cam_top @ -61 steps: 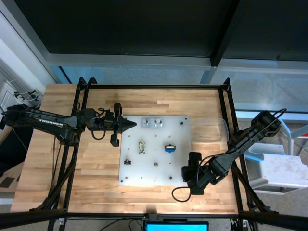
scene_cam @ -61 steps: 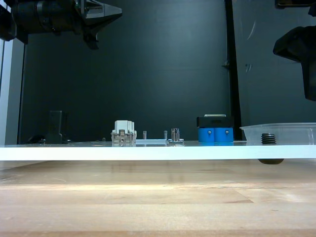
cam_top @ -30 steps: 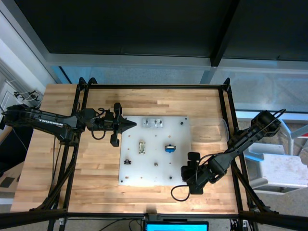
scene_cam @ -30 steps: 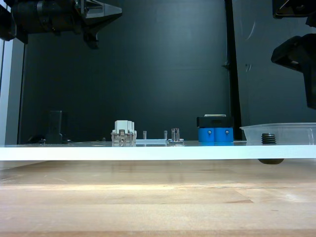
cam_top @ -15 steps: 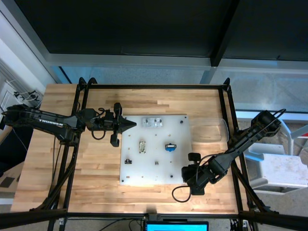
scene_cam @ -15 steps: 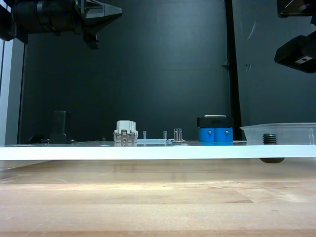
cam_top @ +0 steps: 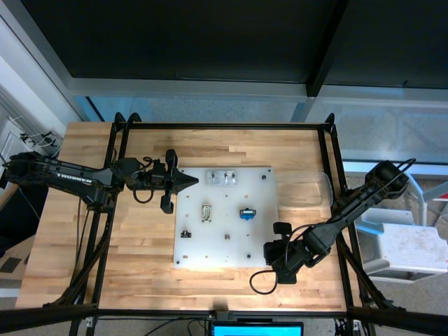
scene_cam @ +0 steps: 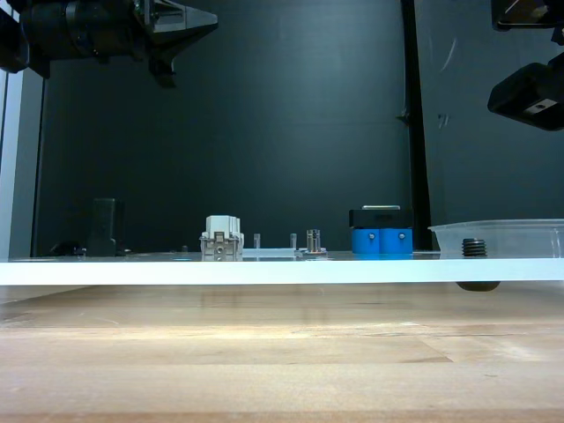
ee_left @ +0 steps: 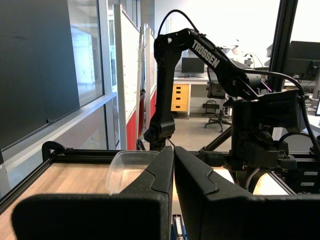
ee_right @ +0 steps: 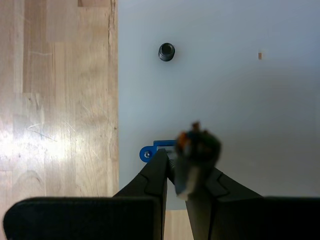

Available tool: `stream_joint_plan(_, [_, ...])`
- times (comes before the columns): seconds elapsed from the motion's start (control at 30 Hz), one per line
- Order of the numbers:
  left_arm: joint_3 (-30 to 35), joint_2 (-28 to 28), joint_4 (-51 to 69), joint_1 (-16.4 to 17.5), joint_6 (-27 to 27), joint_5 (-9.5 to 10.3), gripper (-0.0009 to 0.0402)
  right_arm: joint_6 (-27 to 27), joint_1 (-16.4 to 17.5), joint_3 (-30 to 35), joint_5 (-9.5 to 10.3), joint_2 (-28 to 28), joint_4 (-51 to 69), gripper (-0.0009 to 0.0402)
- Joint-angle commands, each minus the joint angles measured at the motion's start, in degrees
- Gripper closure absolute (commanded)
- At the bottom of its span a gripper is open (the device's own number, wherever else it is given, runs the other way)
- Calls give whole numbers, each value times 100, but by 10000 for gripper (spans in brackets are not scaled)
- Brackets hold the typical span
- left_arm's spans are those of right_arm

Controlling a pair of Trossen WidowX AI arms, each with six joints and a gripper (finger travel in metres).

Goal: Remove the rj45 connector and place it in the container

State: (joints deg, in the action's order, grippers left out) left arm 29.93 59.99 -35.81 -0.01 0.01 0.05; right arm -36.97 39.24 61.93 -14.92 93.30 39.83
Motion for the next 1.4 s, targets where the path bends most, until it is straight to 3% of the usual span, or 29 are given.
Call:
stream_joint_plan(0.03, [2, 0, -2, 2, 0, -2, 393, -15, 0, 20, 4, 2, -42, 393])
stream_joint_plan(0.37, [2, 0, -2, 0, 0, -2, 393, -7, 0, 105, 9, -50, -15, 393])
stream_joint_plan(1.1, [2, 2, 4, 2, 0, -2, 393, 142, -72, 131, 2, -977, 304, 393])
stream_joint_plan(1.4, [2, 0, 111, 2, 0, -2, 393, 190, -87, 131, 0, -1038, 341, 393])
